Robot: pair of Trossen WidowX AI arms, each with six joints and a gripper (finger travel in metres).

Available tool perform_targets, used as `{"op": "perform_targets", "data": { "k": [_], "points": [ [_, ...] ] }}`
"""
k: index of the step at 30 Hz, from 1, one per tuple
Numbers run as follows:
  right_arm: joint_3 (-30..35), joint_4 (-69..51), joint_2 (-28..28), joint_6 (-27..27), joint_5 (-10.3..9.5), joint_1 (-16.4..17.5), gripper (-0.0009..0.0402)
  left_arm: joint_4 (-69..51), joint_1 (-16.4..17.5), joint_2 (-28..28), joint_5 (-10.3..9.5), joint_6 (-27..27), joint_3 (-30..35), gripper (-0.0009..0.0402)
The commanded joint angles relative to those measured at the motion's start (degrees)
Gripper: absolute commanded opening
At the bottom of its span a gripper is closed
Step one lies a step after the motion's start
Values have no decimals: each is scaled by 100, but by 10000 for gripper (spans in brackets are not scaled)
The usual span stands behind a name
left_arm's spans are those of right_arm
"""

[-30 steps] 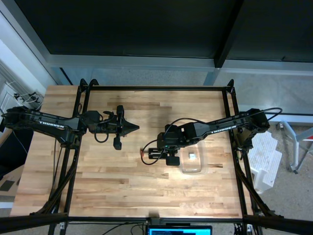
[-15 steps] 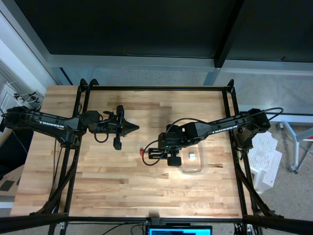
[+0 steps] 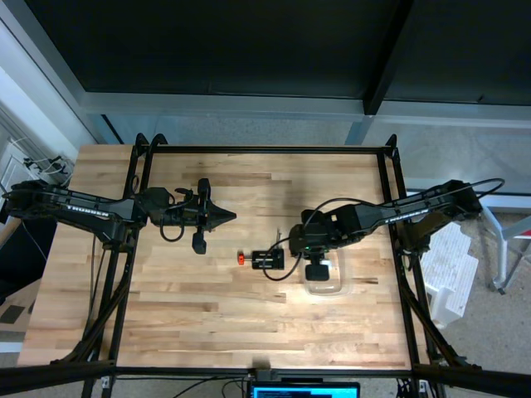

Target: Remove the USB-C connector from taskboard and place in the container

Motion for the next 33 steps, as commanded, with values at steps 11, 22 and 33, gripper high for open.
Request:
{"op": "perform_targets", "data": {
  "k": [11, 22, 33],
  "points": [
    [-1150, -70, -741, -4, 20, 20, 0, 2, 0, 2, 0, 0, 2, 0],
    [-1646, -68, -931, 127, 350, 24, 14, 2, 2, 2, 0, 0, 2, 0],
    [-1709, -20, -931, 146, 348, 39, 83, 0, 0, 2, 0, 0, 2, 0]
  ]
}}
